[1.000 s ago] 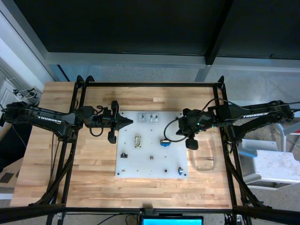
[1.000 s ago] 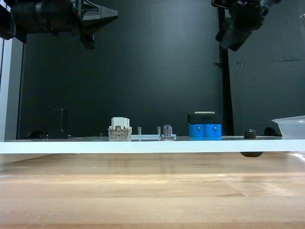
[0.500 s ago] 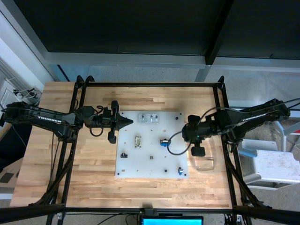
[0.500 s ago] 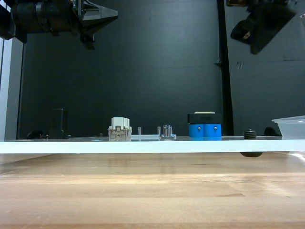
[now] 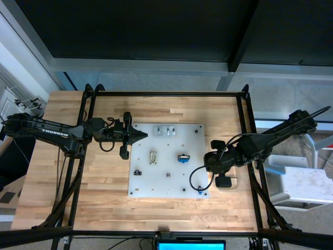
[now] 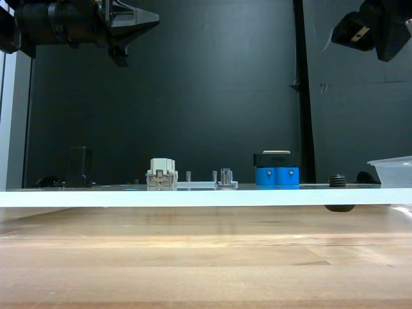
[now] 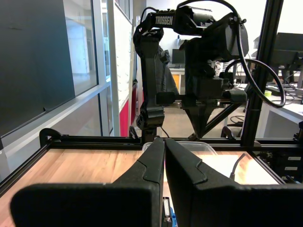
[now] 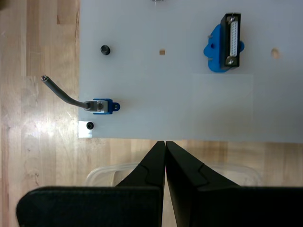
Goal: Remove the rj45 connector and place it in the container
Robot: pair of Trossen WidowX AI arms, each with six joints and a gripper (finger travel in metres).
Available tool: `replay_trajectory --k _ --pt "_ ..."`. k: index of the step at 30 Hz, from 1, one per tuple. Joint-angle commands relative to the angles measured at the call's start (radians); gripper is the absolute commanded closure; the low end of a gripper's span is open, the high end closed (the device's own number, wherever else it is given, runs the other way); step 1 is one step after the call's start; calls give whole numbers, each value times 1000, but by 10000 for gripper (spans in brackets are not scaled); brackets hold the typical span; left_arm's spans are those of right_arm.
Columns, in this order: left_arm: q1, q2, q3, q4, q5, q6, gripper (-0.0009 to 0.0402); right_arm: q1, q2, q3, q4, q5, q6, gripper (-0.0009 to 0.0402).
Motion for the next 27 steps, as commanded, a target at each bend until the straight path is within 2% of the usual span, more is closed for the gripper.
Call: replay_trajectory --k 1,4,10,16,22,27 --pt "0 0 0 0 0 0 392 31 12 -2 0 3 34 393" --pt "0 0 0 0 0 0 392 58 28 -2 1 26 63 393" --pt "0 0 0 0 0 0 392 101 59 0 10 25 113 391" --pt "0 0 0 0 0 0 392 133 84 2 35 25 163 368" --pt "0 0 0 0 0 0 392 143 110 18 39 25 181 318" --pt "0 0 0 0 0 0 392 148 143 41 37 25 166 246"
